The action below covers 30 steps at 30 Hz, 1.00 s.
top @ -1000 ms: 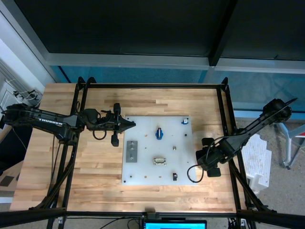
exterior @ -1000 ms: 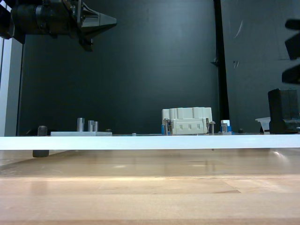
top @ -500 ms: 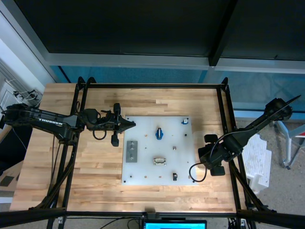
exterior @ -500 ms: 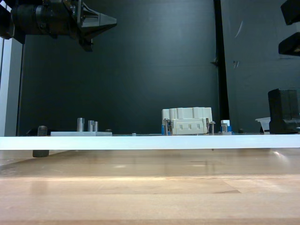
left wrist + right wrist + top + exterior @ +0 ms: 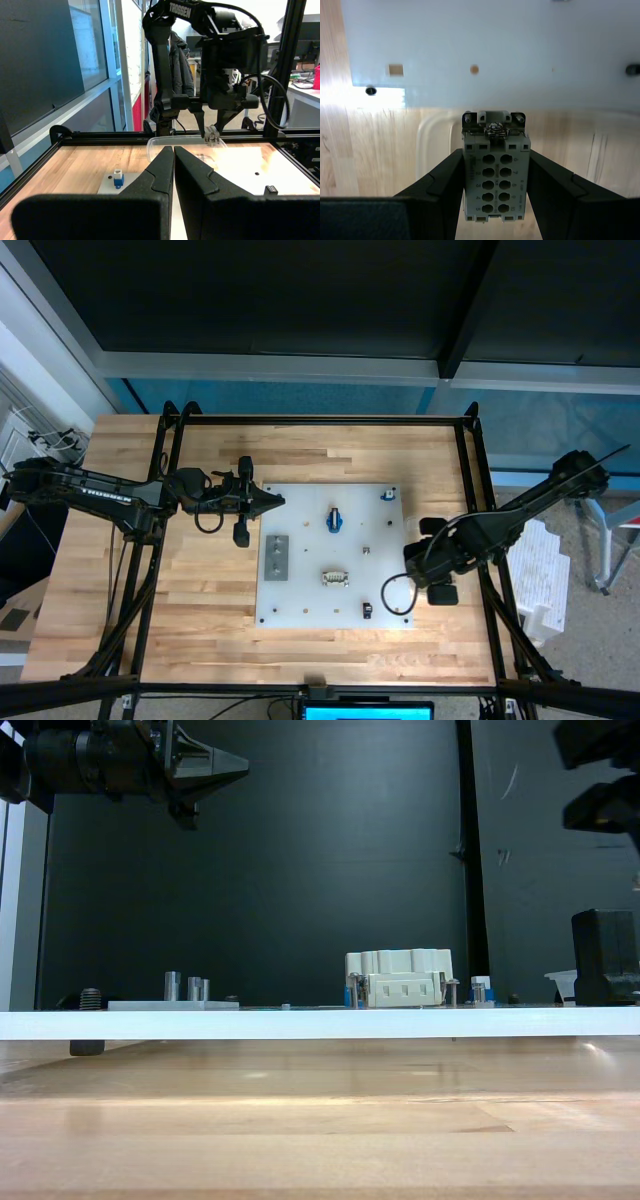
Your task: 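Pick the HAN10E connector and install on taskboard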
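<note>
Grey-beige plastic plug block with two columns of pin holes and a metal tab at its end, the HAN10E connector [image 5: 493,185]: pinched by its long sides between the black fingers [image 5: 445,185] of the right gripper [image 5: 494,155], hole face turned up toward the wrist camera. Hangs clear of everything, over the pale wooden table top [image 5: 200,600] and the rim of a clear plastic tray [image 5: 421,131], just beside the right edge of the large flat white taskboard [image 5: 295,590] and not yet above it; rides high, well over board level in the low view. Reads as the carry step: pick apparently done, install not begun. Probably bound for the beige rectangular housing [image 5: 335,579] standing near the middle of the board's near half, though cannot be sure from here that this is the seat. Calls next for a sweep inward across the board edge, then squaring the block's long axis to that housing, centring above it, and only then a straight descent with firm pressure, grip kept closed until seated. Left gripper [image 5: 278,501]: parked high near the board's far left corner, pointed inward, fingers drawn together on nothing, well apart from the work.
</note>
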Motion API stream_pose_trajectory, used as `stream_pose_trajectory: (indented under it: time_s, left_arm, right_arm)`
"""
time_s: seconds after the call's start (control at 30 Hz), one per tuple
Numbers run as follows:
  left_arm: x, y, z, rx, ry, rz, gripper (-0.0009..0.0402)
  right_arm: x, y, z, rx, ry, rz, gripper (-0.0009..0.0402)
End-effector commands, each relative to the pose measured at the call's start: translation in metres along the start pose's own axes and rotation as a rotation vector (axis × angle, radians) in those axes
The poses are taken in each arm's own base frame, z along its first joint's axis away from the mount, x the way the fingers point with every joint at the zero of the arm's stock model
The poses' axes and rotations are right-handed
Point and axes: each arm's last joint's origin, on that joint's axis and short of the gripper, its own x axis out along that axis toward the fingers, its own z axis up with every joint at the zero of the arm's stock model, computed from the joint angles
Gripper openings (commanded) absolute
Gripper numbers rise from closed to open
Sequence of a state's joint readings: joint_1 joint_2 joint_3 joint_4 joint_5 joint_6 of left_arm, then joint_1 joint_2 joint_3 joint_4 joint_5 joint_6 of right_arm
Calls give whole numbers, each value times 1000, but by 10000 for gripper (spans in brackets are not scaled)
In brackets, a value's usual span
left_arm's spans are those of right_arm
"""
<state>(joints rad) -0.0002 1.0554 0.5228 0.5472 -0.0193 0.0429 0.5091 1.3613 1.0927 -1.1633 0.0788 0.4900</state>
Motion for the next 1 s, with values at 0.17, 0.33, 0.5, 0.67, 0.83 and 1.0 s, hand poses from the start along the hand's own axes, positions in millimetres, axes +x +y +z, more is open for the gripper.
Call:
stream_pose_trajectory:
  time_s: [0.17,0.33,0.5,0.67,0.83,1.0]
  left_arm:
    - [0,0,0,0,0,0,1]
    - [0,0,0,0,0,0,1]
    - [0,0,0,0,0,0,1]
    - [0,0,0,0,0,0,1]
    - [0,0,0,0,0,0,1]
    - [0,0,0,0,0,0,1]
  right_arm:
    - [4,5,52,29,8,-15,25]
    - [7,9,90,43,-6,-15,25]
    - [14,12,121,54,9,-25,25]
    - [21,13,146,53,14,-29,25]
    - [27,12,162,64,22,-35,25]
    - [34,10,174,62,36,-41,25]
